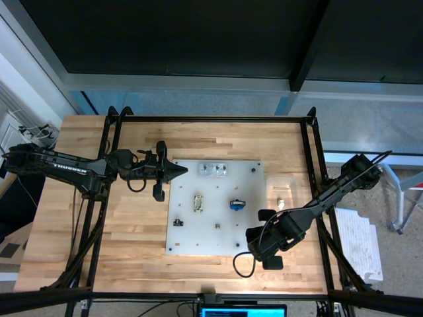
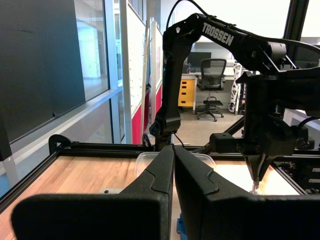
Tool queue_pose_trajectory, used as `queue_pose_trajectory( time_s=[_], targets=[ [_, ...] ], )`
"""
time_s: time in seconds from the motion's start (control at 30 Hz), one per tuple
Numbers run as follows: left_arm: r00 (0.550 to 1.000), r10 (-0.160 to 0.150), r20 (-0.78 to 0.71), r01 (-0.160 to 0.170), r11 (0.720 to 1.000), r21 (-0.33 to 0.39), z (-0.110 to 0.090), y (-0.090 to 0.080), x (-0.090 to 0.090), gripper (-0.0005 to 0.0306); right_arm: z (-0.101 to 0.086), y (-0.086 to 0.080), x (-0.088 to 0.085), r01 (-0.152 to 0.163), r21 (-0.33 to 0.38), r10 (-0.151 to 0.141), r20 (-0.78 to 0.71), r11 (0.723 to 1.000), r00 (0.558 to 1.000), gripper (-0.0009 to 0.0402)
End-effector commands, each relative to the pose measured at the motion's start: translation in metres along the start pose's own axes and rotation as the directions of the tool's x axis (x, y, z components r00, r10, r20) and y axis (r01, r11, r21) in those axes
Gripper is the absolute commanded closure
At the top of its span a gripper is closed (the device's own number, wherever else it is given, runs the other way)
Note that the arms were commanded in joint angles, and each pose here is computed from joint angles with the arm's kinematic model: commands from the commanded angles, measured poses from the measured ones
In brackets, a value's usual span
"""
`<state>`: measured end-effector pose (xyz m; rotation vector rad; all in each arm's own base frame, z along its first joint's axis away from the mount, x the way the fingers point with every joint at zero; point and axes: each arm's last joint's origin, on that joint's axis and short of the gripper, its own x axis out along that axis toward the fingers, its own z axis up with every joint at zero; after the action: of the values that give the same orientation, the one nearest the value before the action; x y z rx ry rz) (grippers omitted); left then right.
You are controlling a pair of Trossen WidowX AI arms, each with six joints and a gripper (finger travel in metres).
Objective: Pick the RJ45 connector and install on taskboard
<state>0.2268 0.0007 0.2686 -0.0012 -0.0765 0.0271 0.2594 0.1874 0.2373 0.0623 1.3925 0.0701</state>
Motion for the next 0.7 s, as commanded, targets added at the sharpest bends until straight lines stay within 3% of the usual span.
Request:
queue_pose_trajectory(
  time_s=[0.03, 0.7],
  targets=[
    [1.000, 0.000, 0.000, 0.000, 1.000, 0.000, 0.0000, 0.0000, 0.0000, 0.0300, -0.0003, 0.0000, 0.0006, 0.002, 0.000, -0.002, -0.002, 1.000, 1.000, 0.0387],
    [1.000, 0.000, 0.000, 0.000, 1.000, 0.000, 0.0000, 0.0001, 0.0000, 0.0300, -0.0023, 0.0003, 0.0083, 0.003, -0.001, -0.003, -0.005, 1.000, 1.000, 0.0387]
  ],
)
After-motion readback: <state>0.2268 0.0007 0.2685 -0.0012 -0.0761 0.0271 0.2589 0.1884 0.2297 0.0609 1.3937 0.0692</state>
